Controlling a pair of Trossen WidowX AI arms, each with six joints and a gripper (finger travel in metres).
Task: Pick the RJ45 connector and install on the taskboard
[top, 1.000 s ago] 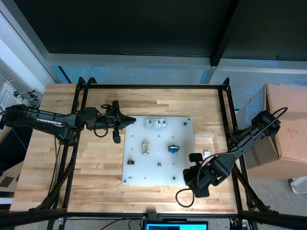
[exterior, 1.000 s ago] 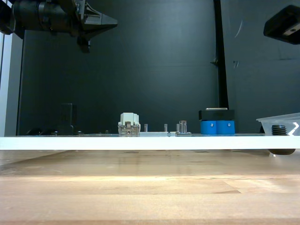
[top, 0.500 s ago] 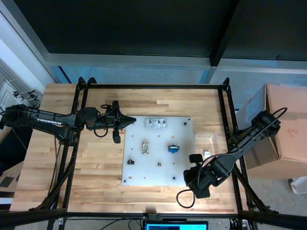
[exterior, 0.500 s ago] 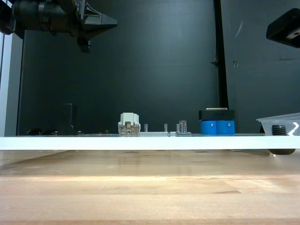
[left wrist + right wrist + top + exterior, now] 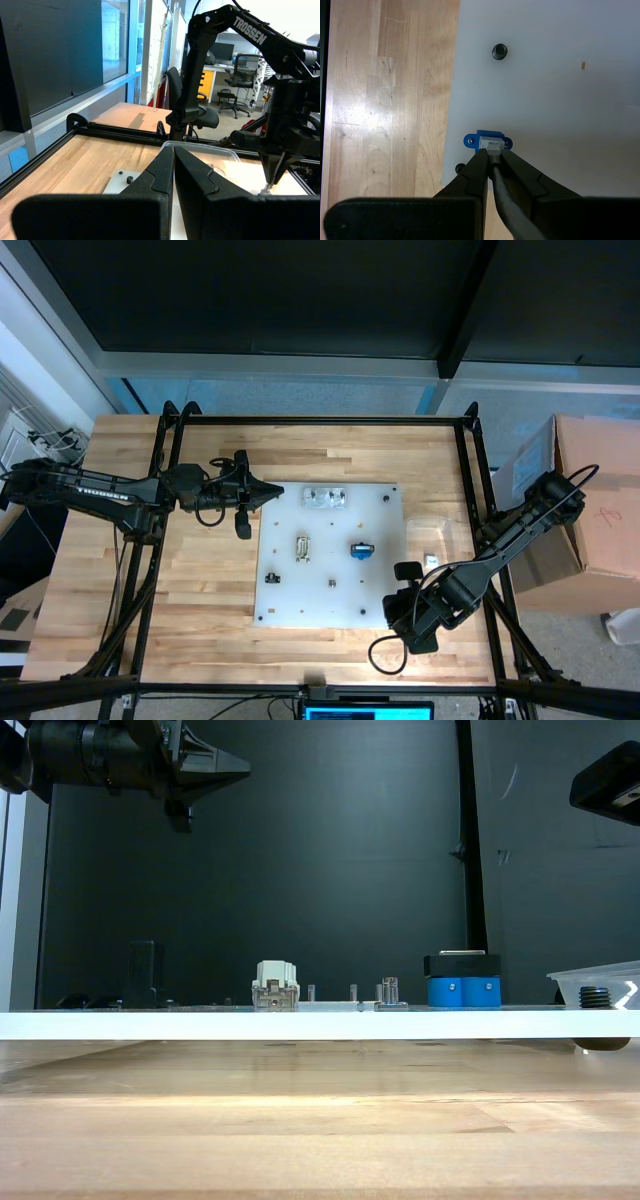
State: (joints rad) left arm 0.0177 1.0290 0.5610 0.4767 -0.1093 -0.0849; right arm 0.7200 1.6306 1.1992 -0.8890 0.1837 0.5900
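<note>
Right end effector [image 5: 494, 153], raised, clamps my clear RJ45 connector [image 5: 494, 145], blue socket [image 5: 483, 135] beyond its tip; left end effector [image 5: 173, 150], closed, hovers farther off, at the left edge of the white board [image 5: 300, 602].

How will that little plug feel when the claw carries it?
Probably light and stiff: the right claw, high above the board, pinches the RJ45 plug with its tips. Its trailing cord may flop. The left claw hangs shut near the board's far-left corner.

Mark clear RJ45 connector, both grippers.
clear RJ45 connector [image 5: 494, 145]: right wrist view, plug body, held.
left gripper [image 5: 173, 152]: left wrist view, shut tips, over board's [image 5: 115, 183] left edge.
right gripper [image 5: 492, 154]: right wrist view, between tips, over board.
</note>
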